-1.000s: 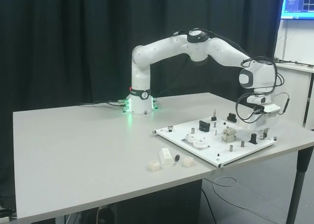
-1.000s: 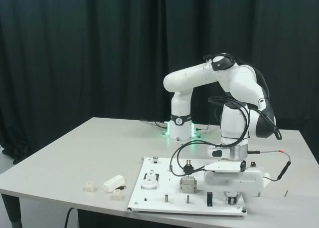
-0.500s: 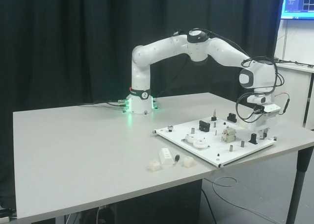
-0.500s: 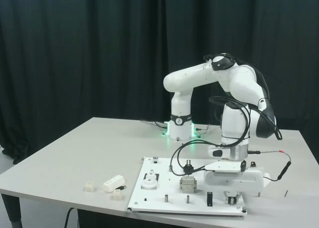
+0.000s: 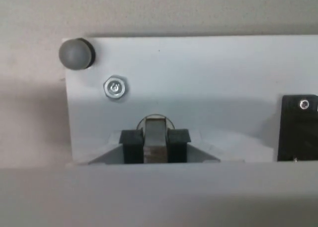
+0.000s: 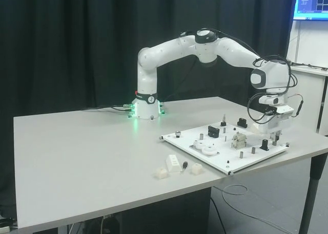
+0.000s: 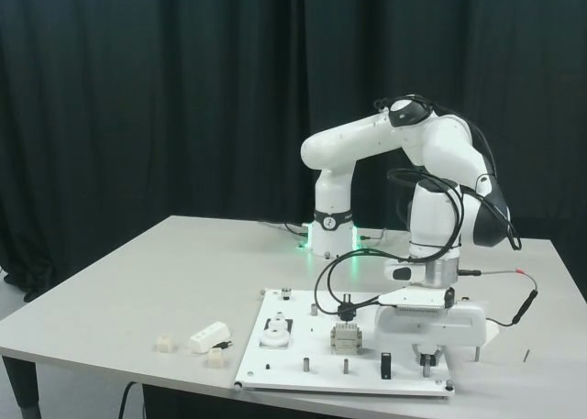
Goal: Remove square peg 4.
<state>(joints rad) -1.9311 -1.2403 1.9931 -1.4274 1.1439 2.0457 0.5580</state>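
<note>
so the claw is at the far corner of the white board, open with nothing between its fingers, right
Not quite. The claw is at the corner of the white board, but it is not open and bare: the wrist view shows its black fingers shut on the grey peg, one on each side.

— Supporting surface? What is carried?
— A flat grey table (image 6: 77,147) is seen. A white rectangular assembly board (image 6: 225,165) is laid near one corner.
— Anything beside it?
— Three small white blocks (image 6: 175,164) are grouped just off the board's end. The white arm's base (image 6: 145,108), lit green, is bolted further back.
</note>
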